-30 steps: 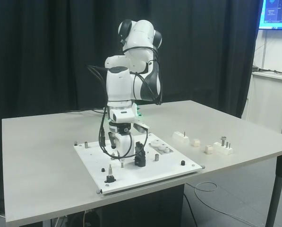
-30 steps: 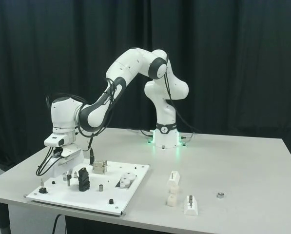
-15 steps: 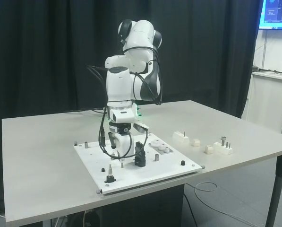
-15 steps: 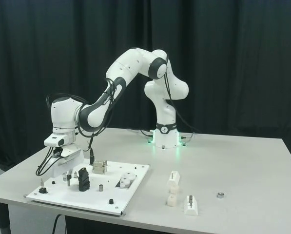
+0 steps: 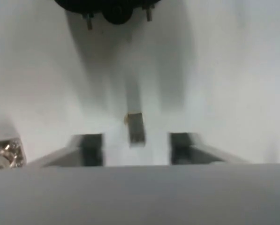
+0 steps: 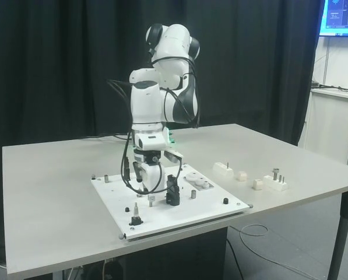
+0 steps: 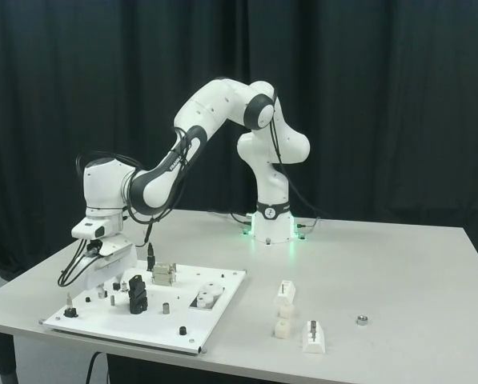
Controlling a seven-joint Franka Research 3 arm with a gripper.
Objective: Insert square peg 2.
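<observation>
A small grey square peg (image 5: 136, 126) stands upright in the white board (image 5: 224, 84). My gripper (image 5: 135, 149) hangs just above it, open. Its two fingertips (image 5: 90, 149) are spread to either side of the peg, with a gap on each side. In the first room view the gripper (image 6: 148, 188) hovers over the peg (image 6: 151, 200) near the middle of the board (image 6: 211, 205). In the second room view the gripper (image 7: 106, 282) is above the board's left part (image 7: 214, 310), with the peg (image 7: 112, 299) below it.
A black fixture (image 6: 172, 191) stands on the board right beside the gripper. A pin on a black base (image 6: 136, 217) sits near the board's front edge. White blocks (image 6: 223, 169) with pins lie on the grey table beside the board. A small grey ring (image 7: 363, 320) lies farther off.
The gripper has risen a little off the board. The peg stays standing in the board below it.
</observation>
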